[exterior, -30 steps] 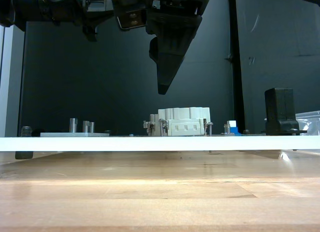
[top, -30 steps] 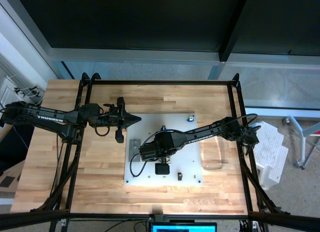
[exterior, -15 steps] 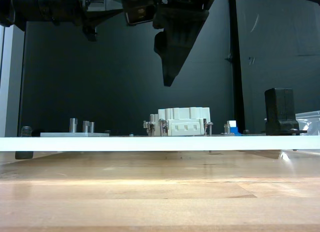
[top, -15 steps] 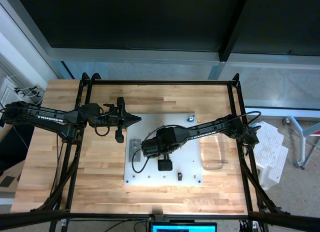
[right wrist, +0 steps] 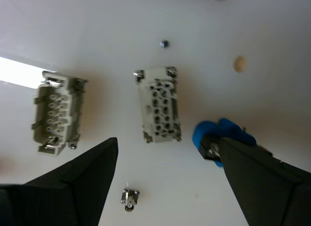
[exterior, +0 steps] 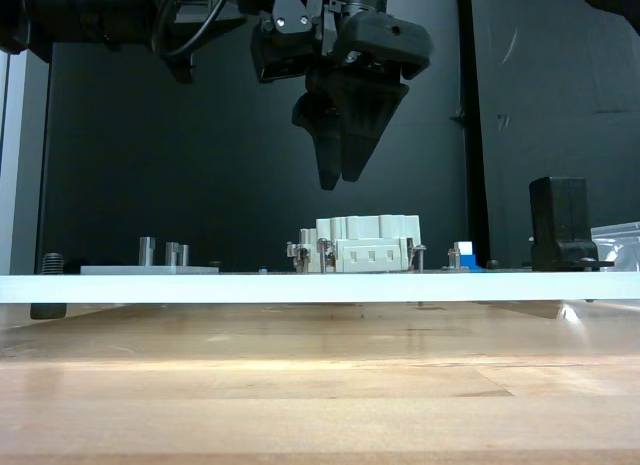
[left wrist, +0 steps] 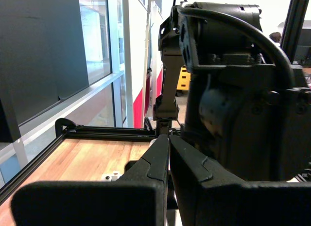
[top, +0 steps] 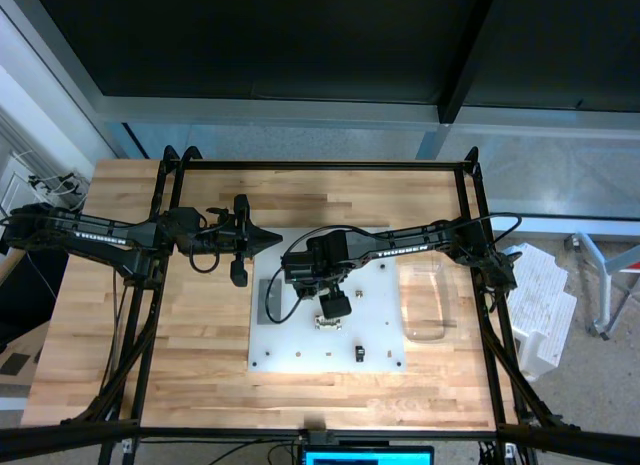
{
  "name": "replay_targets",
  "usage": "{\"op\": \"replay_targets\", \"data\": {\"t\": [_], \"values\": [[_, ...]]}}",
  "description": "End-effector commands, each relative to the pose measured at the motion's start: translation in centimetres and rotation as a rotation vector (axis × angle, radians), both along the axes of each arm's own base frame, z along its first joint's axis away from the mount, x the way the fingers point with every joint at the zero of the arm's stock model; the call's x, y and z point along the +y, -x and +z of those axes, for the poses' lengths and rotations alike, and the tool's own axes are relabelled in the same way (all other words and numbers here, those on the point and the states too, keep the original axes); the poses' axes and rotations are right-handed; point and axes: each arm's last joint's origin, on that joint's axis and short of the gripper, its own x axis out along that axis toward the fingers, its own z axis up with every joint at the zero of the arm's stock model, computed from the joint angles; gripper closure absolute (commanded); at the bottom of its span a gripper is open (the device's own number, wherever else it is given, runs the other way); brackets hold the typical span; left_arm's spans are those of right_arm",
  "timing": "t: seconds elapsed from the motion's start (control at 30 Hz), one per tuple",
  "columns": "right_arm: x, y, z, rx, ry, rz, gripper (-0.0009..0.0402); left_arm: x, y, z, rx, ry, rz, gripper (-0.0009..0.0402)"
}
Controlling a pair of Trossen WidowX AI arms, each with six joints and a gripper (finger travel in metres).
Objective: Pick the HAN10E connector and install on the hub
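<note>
Lena: Since a second ago the right hand (top: 335, 305) has drawn back from the near part of the white plate (top: 380, 330) toward its middle, uncovering the hub (top: 328, 323); the left hand (top: 276, 239) has not stirred. From above, how much room?

Ravi: Bare plate lies right of the right hand; the grey block (top: 268, 300) sits close on its left. A small black part (top: 360, 354) stands by the plate's near edge, and a clear plastic piece (top: 425, 305) lies on the tabletop (top: 200, 365) past the right edge. The left hand hangs raised by the far left corner.

Lena: And level with the plate?

Ravi: Open air separates the right hand's tips from the connector (exterior: 368, 227), the taller beige block, which stands behind the lower, metal-ended hub. Posts (exterior: 160, 253) on the left, the blue part (exterior: 463, 255) and black part on the right, all well apart from it.

Lena: Left wrist camera?

Ravi: Its fingers (left wrist: 153, 165) are pressed together on nothing, the right arm (left wrist: 233, 90) close ahead.

Lena: Right wrist camera?

Ravi: The right hand's fingers (right wrist: 73, 187) are spread wide, nothing between them. The connector lies flat on the plate: beige-grey, rows of dark contact holes, metal tabs at its corners. The hub lies parallel on its near side, bare plate between, pins inside its frame.
</note>
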Motion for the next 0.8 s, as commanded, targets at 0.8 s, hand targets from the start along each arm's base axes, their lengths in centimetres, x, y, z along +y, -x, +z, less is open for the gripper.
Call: {"op": "replay_targets", "data": {"t": [0.8], "values": [[-0.4,0.1,-6.6,-0.005,-0.043,0.055,0.0103,0.0,0.0,0.0,0.0,0.0,0.0,0.0392]]}}
